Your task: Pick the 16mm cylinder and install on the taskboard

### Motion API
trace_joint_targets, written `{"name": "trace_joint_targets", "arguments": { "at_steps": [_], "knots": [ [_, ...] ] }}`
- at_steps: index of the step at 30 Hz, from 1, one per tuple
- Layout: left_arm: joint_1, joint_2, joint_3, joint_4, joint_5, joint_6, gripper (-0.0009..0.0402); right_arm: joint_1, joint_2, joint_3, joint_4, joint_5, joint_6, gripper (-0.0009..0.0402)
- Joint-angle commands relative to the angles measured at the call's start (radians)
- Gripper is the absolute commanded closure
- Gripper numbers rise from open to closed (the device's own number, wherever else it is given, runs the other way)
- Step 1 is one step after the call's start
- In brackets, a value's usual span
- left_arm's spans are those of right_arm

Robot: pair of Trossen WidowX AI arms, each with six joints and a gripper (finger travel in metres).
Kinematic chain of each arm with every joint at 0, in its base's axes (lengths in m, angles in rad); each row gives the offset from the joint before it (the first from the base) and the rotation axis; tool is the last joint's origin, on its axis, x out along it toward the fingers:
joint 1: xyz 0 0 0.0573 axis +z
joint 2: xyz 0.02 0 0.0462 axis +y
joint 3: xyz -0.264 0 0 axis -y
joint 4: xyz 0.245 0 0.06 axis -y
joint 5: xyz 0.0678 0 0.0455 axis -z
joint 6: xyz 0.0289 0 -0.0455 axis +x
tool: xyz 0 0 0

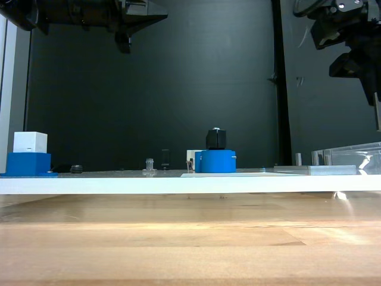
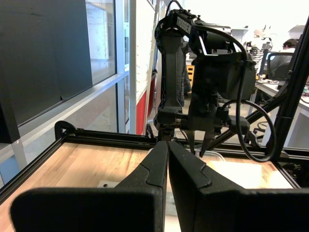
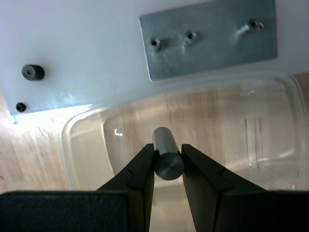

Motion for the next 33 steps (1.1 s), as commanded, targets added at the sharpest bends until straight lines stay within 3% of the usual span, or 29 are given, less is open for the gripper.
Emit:
{"name": "trace_joint_targets", "arguments": {
  "at_steps": [1,25,28,33],
  "knots": [
    [0.0,0.0,0.0,0.0,0.0,0.0,0.0392,0.0,0.043,0.025,0.013,0.002,-0.021,0.0393],
    [0.0,0.0,0.0,-0.002,0.0,0.0,0.0392,-0.033,0.36,0.27,0.101,0.005,-0.088,0.0393],
    [0.0,0.0,0.0,-0.002,0.0,0.0,0.0392,-0.034,0.394,0.304,0.1,0.021,-0.096,0.0393],
    [0.0,0.0,0.0,-0.004,0.0,0.0,0.0392,-0.038,0.443,0.35,0.102,0.021,-0.104,0.0393]
  ]
}}
